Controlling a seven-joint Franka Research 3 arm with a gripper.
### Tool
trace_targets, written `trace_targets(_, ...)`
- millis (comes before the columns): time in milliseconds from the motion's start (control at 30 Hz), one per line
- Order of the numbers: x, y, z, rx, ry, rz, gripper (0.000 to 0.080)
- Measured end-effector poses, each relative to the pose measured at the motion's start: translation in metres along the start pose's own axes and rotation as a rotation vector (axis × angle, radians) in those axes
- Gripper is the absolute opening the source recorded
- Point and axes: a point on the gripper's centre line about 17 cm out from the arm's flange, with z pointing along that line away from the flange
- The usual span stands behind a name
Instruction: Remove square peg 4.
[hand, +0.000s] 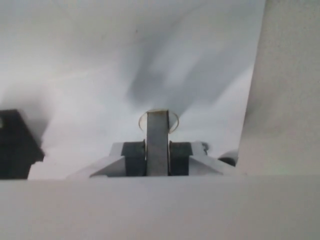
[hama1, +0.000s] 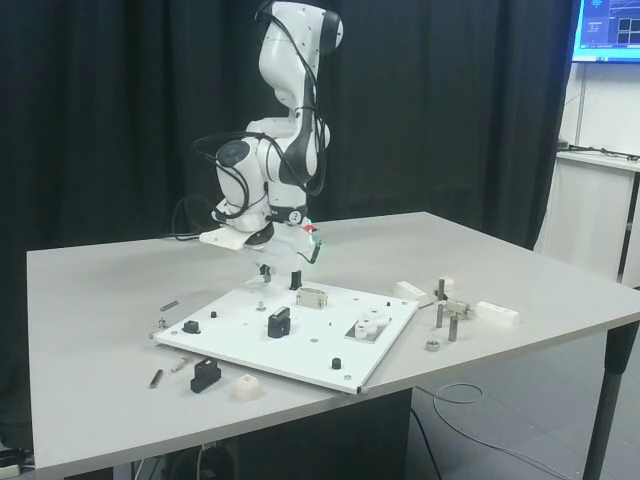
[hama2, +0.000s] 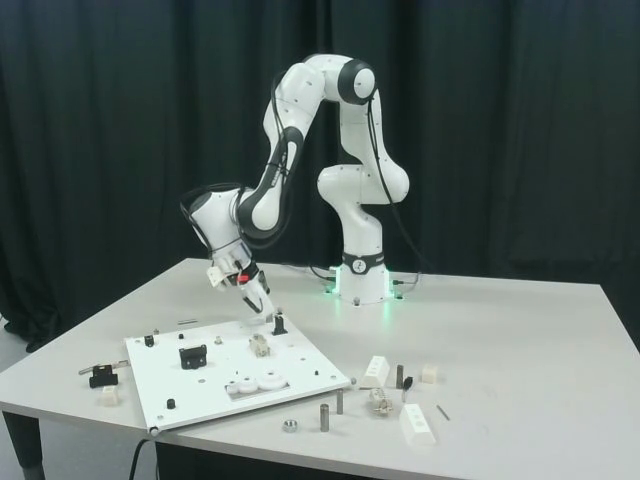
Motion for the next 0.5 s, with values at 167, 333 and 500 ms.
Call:
trace_targets(167,-0.002,0.0,-0.008,-0.002,0.002,-0.017,0.0097)
trace_targets(333,-0.005,-0.002,-0.021,0.004,0.003,-0.025,0.0095)
trace_targets(500,-0.007,-0.002,-0.034,0.004,0.005,-0.017,0.0095)
